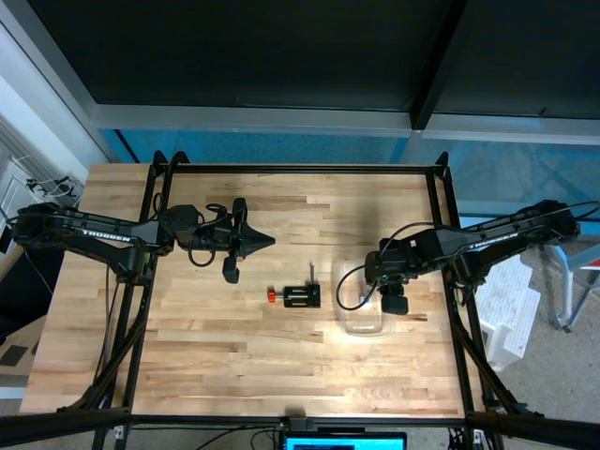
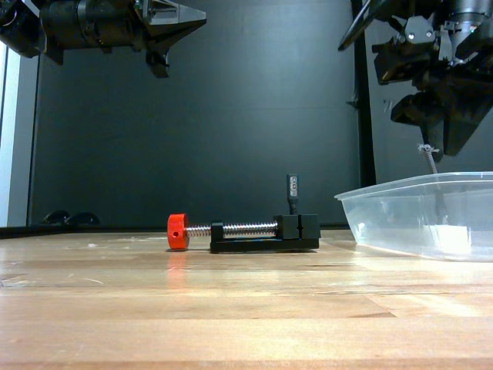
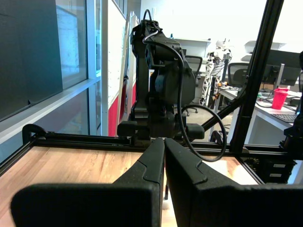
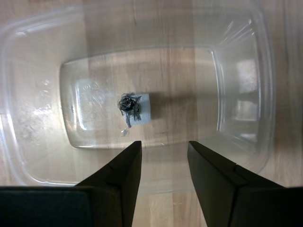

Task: Pick the usb-c connector and install on the hub

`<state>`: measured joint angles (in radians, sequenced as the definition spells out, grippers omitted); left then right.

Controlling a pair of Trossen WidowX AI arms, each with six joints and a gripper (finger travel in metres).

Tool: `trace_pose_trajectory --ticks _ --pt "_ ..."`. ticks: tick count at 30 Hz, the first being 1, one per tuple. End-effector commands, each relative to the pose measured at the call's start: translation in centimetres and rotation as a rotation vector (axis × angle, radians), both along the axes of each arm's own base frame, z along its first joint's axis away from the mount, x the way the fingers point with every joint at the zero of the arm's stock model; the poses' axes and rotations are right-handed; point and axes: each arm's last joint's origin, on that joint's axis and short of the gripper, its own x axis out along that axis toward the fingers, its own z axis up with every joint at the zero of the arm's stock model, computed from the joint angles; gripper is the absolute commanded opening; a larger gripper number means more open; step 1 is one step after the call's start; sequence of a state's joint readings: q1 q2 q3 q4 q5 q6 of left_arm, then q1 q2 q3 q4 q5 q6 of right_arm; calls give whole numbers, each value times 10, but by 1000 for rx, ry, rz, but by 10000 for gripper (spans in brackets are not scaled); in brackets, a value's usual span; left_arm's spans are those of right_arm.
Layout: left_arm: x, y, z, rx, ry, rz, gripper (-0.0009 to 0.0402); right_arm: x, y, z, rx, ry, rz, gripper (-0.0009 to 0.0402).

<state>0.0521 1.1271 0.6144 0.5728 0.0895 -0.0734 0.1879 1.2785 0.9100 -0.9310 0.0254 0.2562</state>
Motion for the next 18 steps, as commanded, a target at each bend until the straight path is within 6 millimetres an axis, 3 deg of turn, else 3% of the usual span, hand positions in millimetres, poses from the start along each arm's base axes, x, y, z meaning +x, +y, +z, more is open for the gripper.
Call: trace_pose_trajectory --ticks 1,18 --pt "0 0 0 0 0 0 0 4 1 -6 -5 25 1 152" --pt "0 0 0 0 0 0 0 21 8 -28 -19 69 6 153"
